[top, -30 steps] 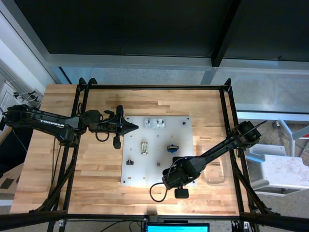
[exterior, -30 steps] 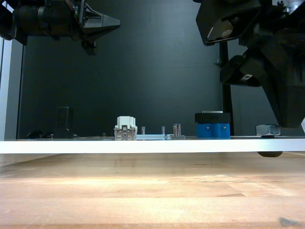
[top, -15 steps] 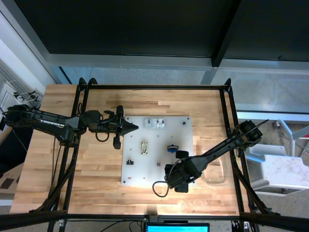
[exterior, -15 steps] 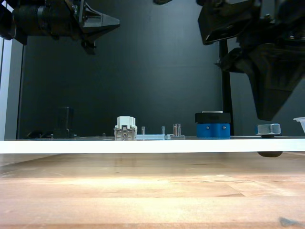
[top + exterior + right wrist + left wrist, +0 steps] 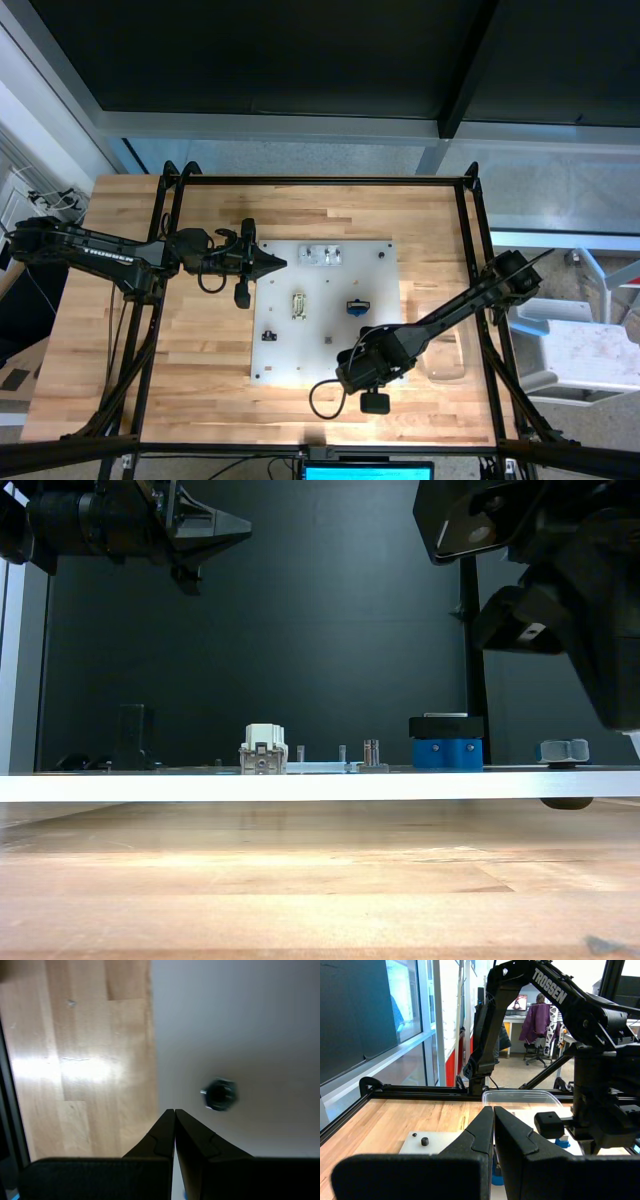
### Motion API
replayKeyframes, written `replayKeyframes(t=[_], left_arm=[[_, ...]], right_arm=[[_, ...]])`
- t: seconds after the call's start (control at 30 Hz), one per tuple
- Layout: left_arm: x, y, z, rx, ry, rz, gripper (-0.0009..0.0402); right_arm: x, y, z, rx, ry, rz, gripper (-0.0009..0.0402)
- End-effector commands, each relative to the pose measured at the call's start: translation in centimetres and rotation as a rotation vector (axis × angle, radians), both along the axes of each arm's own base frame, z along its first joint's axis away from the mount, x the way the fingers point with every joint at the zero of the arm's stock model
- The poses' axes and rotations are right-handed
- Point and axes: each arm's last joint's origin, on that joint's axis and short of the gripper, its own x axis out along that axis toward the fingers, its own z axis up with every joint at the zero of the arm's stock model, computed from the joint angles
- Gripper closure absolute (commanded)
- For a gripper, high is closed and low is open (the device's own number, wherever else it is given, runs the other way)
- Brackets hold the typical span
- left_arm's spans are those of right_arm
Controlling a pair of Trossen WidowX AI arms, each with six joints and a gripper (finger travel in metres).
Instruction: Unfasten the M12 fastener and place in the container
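Plainly, the right gripper (image 5: 174,1110) has its fingers pressed together with nothing between them, and it hangs over the near right edge of the board (image 5: 300,345). The nut (image 5: 218,1094) lies off to one side of the fingertips, apart from them. The coming grasp therefore turns on parting the fingers and shifting sideways until they straddle it. The nut sits on its stud, which it largely hides, with its axis upright. The low view shows it low on the board, below and just left of the gripper's body. The container (image 5: 448,374) rests on the table (image 5: 200,380) just past the board's right edge, and no nut shows in it. The right arm (image 5: 550,985) is much the nearer. The left gripper (image 5: 278,263), fingers likewise closed and empty, hovers by the board's far left corner, well apart. "TROSSEN" reads in white on the right arm in the left wrist view.
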Motion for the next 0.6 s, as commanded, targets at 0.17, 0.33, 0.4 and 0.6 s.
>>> replayKeyframes(t=[0.17, 0.33, 0.4, 0.6], left_arm=[[0.0, 0.0, 0.0, 0.0, 0.0, 0.0, 0.0393], [0.0, 0.0, 0.0, 0.0, 0.0, 0.0, 0.0393], [0.0, 0.0, 0.0, 0.0, 0.0, 0.0, 0.0393], [0.0, 0.01, 0.0, 0.0, 0.0, 0.0, 0.0393]], right_arm=[[0.2, -0.05, -0.82, -0.037, 0.0, -0.015, 0.0393], [0.09, -0.24, -0.83, -0.065, 0.005, -0.026, 0.0393], [0.11, -0.27, -0.83, -0.07, 0.002, -0.029, 0.0393], [0.1, -0.31, -0.82, -0.071, 0.004, -0.028, 0.0393]])
